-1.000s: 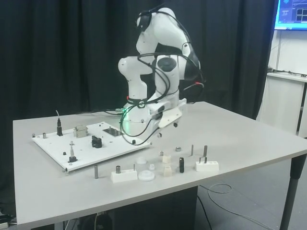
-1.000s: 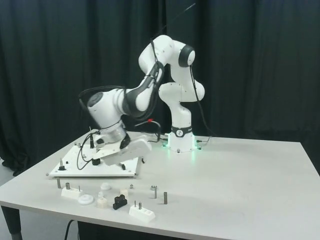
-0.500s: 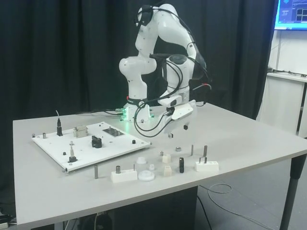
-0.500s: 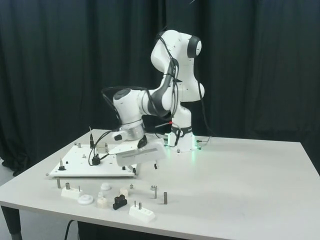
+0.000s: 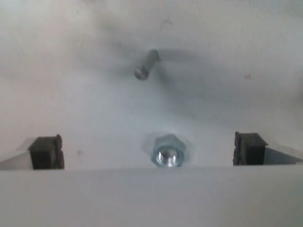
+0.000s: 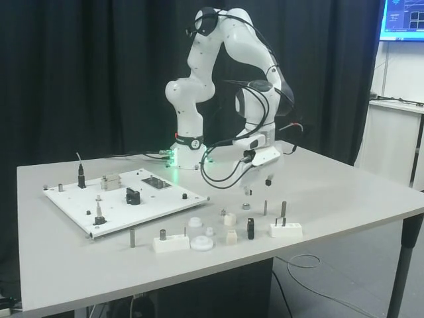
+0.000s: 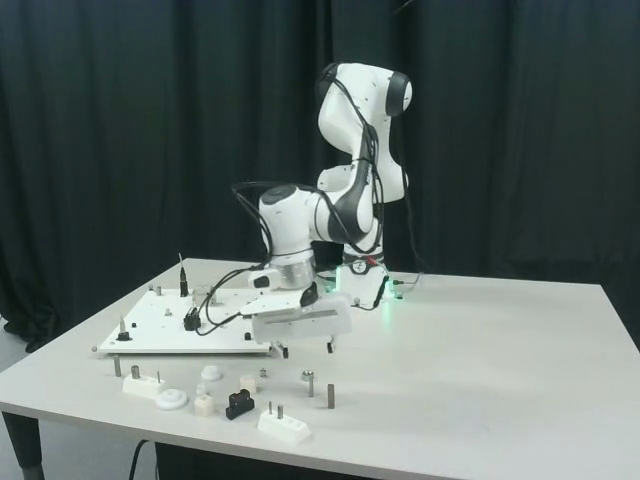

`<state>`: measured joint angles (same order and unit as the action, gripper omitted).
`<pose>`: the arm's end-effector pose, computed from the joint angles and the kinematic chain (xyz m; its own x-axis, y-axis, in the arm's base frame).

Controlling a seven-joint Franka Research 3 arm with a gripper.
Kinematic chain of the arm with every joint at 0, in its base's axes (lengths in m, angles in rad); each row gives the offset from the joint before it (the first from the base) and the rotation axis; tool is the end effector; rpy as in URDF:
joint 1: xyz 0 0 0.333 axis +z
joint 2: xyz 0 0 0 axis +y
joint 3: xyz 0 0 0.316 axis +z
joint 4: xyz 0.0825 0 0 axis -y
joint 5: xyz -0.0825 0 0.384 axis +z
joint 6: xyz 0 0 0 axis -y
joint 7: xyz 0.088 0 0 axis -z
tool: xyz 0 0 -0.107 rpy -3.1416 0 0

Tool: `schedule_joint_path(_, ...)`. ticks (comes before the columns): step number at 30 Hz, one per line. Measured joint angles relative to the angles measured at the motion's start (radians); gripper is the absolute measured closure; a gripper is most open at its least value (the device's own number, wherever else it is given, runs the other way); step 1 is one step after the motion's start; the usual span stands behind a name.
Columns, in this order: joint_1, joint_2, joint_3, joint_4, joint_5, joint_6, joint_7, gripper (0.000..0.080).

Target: Pick round peg 2.

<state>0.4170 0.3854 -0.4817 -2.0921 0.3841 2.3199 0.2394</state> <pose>0.5714 -0.0276 0.2477 0.8429 -0.5249 -0.1179 -0.5330 -0.8446 -0.0510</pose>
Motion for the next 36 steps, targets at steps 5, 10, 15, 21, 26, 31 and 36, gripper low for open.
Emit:
schedule_joint_path(5,0.012,0.01,0.005,-0.009,0.0,0.044,0.015,0.0003)
schedule_joint_path(10,0.014,0.026,0.017,-0.01,0.0,0.075,0.016,0.0003)
schedule_joint_path(15,0.014,0.042,0.03,-0.011,0.001,0.104,0.023,0.0003)
schedule_joint_path(21,0.014,0.064,0.045,-0.011,0.002,0.138,0.027,0.0003)
schedule_joint_path(26,0.014,0.08,0.054,-0.012,0.002,0.164,0.035,0.0003)
schedule_joint_path(31,0.013,0.093,0.058,-0.012,0.002,0.183,0.036,0.0003)
schedule_joint_path(36,0.012,0.101,0.061,-0.012,0.002,0.196,0.037,0.0003)
